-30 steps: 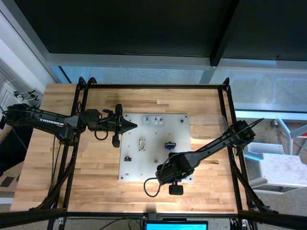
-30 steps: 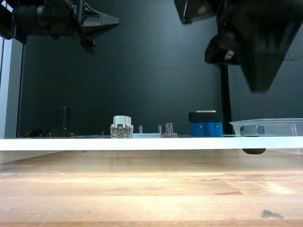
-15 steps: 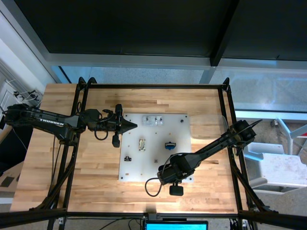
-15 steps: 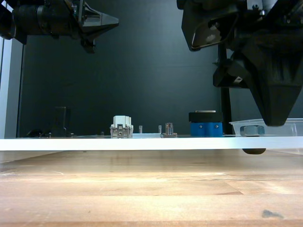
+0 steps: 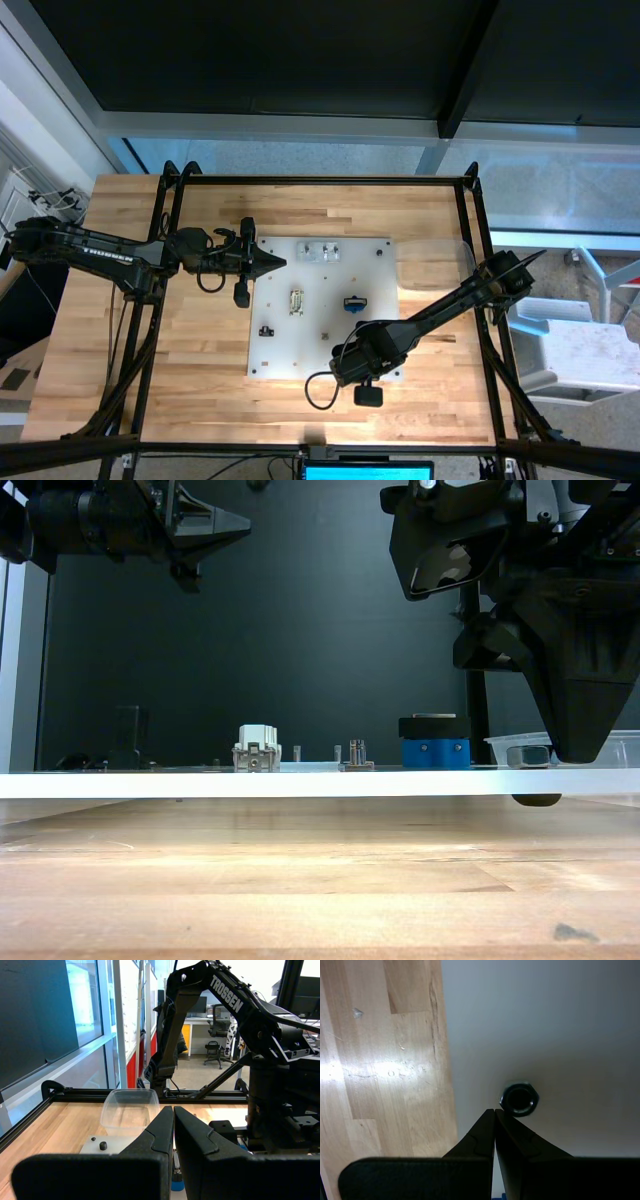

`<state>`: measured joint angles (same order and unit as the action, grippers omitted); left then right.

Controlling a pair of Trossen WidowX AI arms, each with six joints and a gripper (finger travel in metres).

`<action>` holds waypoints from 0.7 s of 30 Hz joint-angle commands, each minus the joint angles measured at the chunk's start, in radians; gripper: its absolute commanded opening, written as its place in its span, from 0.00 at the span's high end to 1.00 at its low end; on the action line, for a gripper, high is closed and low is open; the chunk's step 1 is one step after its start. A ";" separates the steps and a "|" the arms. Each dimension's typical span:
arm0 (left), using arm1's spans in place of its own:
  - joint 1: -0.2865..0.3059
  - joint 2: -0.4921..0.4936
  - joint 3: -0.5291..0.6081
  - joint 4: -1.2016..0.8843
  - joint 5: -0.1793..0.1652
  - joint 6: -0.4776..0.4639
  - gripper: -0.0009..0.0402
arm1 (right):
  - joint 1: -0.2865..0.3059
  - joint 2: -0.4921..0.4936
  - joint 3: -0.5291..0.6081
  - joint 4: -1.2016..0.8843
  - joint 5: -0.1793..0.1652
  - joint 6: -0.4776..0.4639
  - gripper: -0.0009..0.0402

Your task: Unfasten the M12 fastener and place in the container

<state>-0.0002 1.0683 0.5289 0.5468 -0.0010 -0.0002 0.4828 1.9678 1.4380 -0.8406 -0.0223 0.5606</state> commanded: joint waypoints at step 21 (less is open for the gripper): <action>0.000 0.000 0.000 0.000 0.000 0.000 0.98 | 0.002 -0.044 0.071 -0.224 0.313 0.061 0.98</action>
